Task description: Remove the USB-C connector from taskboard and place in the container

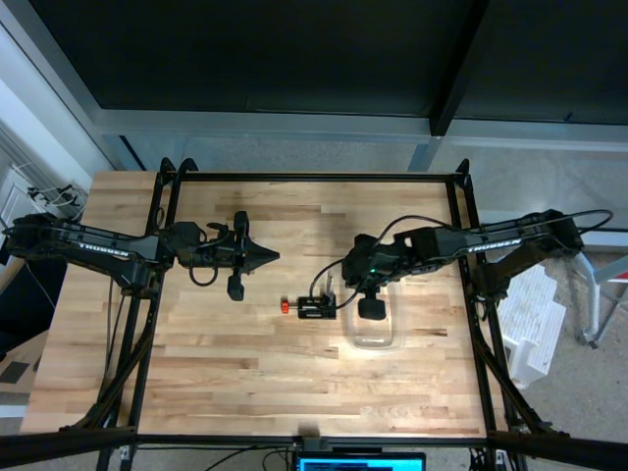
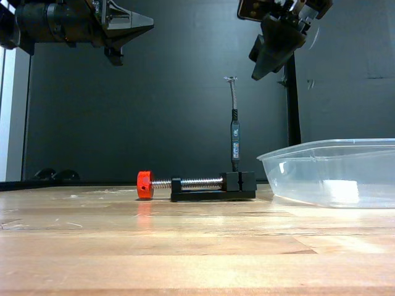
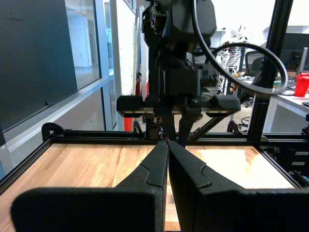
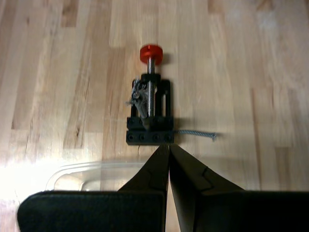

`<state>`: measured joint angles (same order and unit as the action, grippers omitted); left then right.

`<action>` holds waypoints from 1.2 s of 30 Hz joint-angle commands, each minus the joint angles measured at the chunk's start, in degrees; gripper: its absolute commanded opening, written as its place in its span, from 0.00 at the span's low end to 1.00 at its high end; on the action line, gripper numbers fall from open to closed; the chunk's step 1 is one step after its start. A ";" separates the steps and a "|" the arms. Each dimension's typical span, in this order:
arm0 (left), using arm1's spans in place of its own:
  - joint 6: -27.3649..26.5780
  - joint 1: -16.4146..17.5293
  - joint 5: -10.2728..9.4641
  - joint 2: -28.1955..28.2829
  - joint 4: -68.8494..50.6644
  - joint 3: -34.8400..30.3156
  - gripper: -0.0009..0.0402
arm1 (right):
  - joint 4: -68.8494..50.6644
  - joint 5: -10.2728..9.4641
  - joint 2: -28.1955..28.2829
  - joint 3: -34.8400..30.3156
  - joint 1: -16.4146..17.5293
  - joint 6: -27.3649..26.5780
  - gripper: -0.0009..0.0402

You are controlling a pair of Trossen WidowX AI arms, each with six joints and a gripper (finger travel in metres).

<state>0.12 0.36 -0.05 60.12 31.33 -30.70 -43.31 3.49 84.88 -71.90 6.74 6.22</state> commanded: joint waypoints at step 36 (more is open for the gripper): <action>0.00 0.00 0.02 0.00 0.04 0.00 0.02 | -3.50 2.99 18.78 -10.60 3.43 0.79 0.37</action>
<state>0.12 0.36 -0.05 60.12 31.35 -30.68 -46.94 6.46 103.68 -82.59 10.20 7.25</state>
